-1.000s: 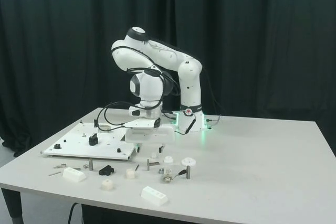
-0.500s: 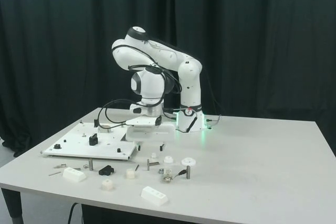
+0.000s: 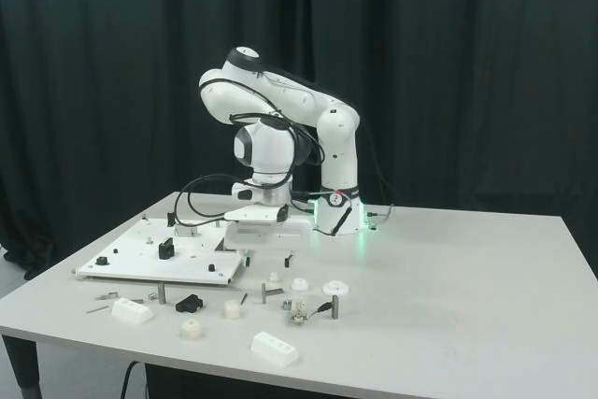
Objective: Remove round peg 3.
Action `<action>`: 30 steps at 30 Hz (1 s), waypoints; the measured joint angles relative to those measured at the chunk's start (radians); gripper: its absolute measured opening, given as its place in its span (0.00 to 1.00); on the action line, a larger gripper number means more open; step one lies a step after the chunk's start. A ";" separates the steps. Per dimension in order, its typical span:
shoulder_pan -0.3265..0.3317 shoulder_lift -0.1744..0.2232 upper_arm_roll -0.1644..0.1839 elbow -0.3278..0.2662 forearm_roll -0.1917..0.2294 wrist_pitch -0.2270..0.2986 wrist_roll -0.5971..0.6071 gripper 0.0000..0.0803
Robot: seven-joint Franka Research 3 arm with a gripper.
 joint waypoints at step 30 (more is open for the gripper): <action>-0.035 0.001 0.041 0.028 0.000 -0.156 -0.005 1.00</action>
